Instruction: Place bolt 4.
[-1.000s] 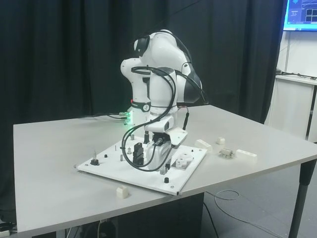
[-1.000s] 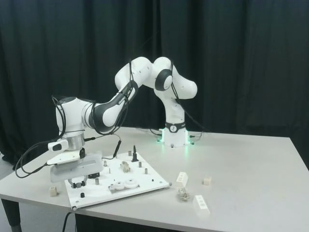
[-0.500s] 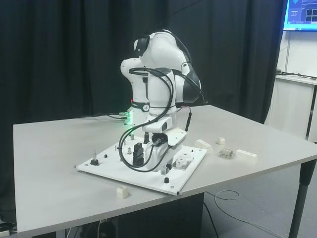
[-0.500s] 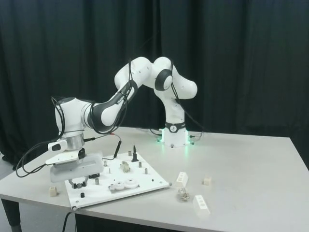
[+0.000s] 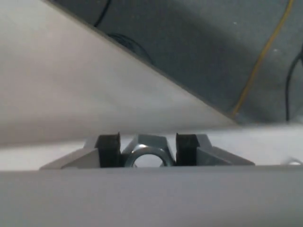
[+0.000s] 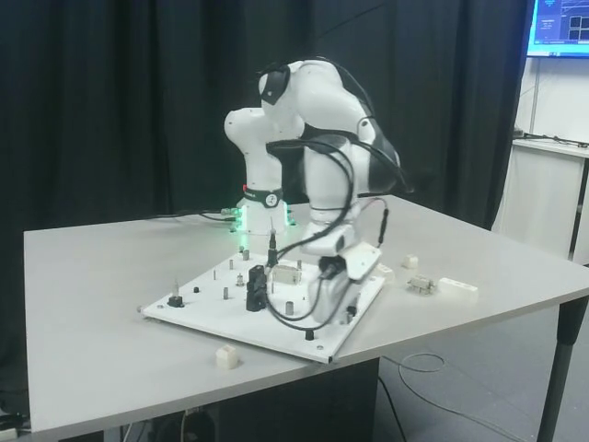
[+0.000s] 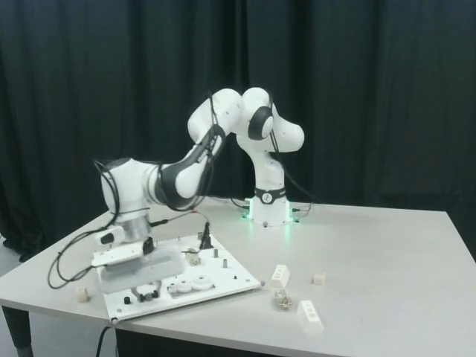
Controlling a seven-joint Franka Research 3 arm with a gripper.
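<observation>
A white assembly board (image 6: 207,318) lies flat on the grey tabletop (image 6: 92,276), near its front edge. Standing on the board are a black upright post (image 6: 255,286) and several small pegs (image 6: 225,294); two white gears (image 7: 190,285) lie side by side on it. Just off the board's front edge sits a small white block (image 6: 225,355). Beyond the board's far side lie three more white blocks (image 7: 310,314) and a small metal part (image 7: 282,300). Black curtains (image 7: 387,97) hang behind the tabletop.

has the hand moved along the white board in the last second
Yes. In the second room view the hand has shifted along the white board, toward the pair of white gears, away from the small block off the board's corner.
</observation>
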